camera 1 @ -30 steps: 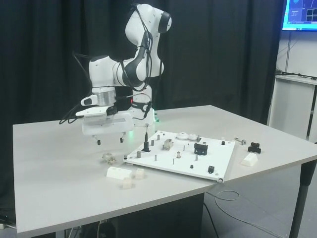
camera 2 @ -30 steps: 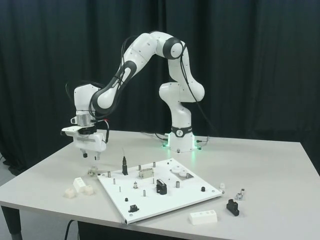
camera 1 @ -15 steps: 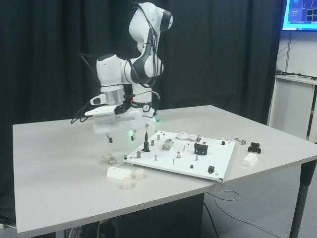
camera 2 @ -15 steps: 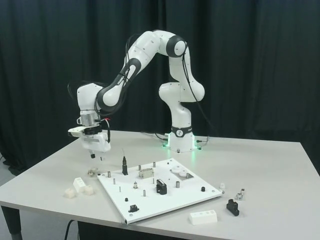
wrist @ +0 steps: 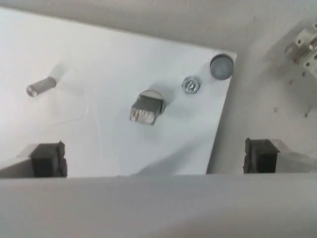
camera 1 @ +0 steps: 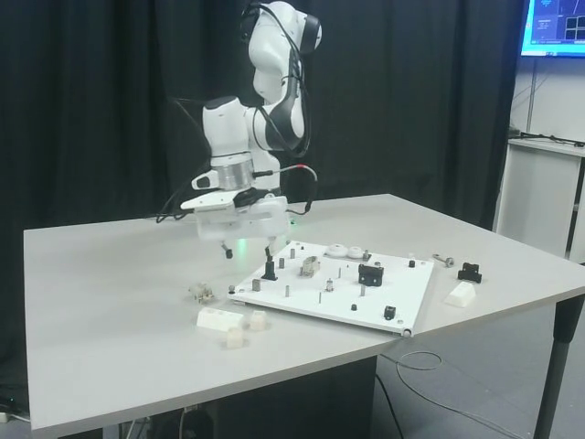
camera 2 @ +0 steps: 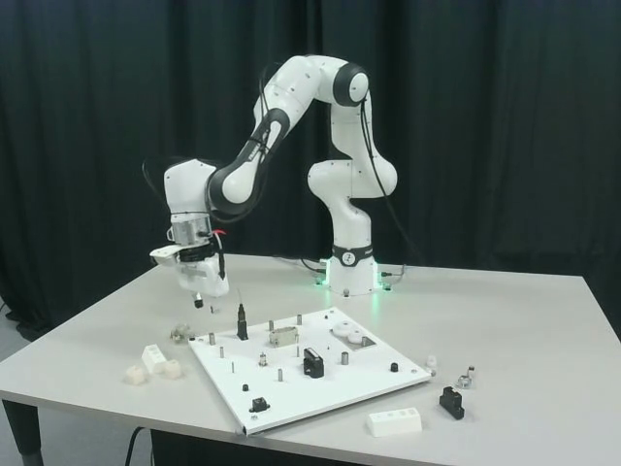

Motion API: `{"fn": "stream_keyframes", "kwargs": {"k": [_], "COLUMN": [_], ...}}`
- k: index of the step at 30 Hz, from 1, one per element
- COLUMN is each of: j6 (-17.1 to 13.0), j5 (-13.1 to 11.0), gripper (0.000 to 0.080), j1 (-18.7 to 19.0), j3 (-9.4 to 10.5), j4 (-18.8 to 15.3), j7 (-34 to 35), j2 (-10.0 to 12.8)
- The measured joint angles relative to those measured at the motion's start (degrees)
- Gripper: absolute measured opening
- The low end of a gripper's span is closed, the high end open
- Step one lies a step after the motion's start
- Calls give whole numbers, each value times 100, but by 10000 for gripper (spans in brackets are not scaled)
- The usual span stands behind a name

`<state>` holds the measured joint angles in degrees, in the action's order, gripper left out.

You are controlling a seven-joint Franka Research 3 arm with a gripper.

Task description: Remove USB.

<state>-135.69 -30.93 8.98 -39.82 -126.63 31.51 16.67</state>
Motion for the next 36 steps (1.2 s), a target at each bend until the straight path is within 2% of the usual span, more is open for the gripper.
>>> {"fn": "stream_keyframes", "kwargs": {"k": [9, 16, 20, 27, 36], "j6": [1, -16, -86, -216, -282], "j5": [614, 1067, 1333, 1773, 2077], "gripper": [800, 800, 800, 800, 800], "j1": [236, 382, 454, 600, 749], "j3": [-58, -56, -45, -33, -32], "j4": [-338, -618, -714, -787, -845], "j7": [1087, 1691, 2013, 2325, 2642], "j2": [-465, -900, -1065, -1153, -1152]}}
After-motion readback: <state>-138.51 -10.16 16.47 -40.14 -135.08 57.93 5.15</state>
